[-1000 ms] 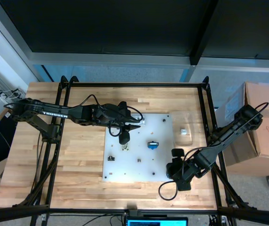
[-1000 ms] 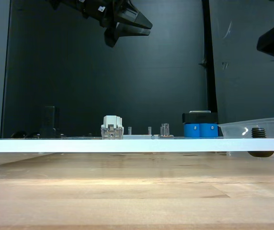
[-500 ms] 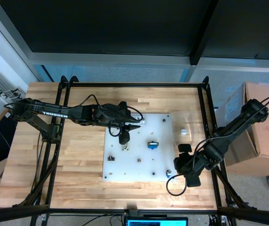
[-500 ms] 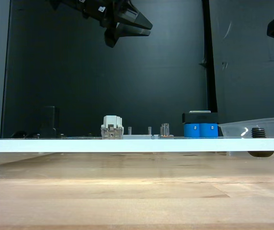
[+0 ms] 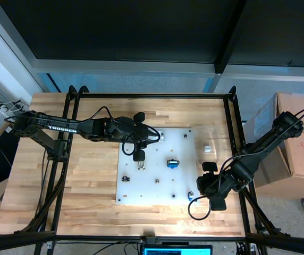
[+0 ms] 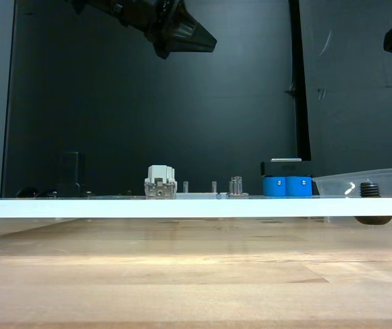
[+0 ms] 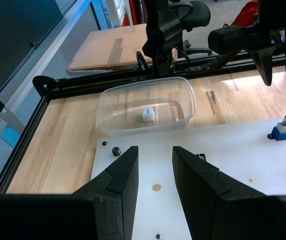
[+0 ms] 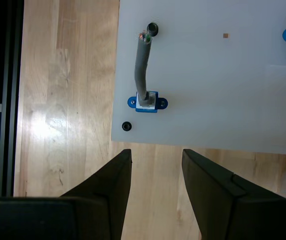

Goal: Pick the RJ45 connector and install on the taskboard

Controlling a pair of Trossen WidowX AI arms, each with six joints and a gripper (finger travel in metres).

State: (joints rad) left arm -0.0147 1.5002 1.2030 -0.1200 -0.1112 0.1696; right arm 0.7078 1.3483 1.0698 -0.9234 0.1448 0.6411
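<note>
Left gripper (image 5: pixel 151 135) is up over the far-left part of the taskboard (image 5: pixel 162 180). In the low view it hangs high above the board surface. Its fingers (image 7: pixel 118 170) are spread with nothing between them. Right gripper (image 5: pixel 201 187) sits off the board's right near corner, also raised. Its fingers (image 8: pixel 110 175) are spread and empty, over bare wooden table (image 5: pixel 88 180) just outside the board edge. The RJ45 connector (image 8: pixel 146 101) is on the board, not in either gripper. It stands plugged into a small blue flanged mount close to that corner, with a short grey cable stub rising from it and curving away. How deep it sits in the mount can't be told. Seen from the right wrist, the connector lies ahead of the fingertips, across the board edge, near them but apart, with no contact. From above, it shows as a blue spot just beside the right gripper. From the left wrist it is far off, well apart from the left gripper. A clear bin (image 5: pixel 208 156) stands on the table beside the board's right edge, holding a small white piece (image 7: pixel 148 115). A blue block (image 5: pixel 172 163) is at mid-board.
</note>
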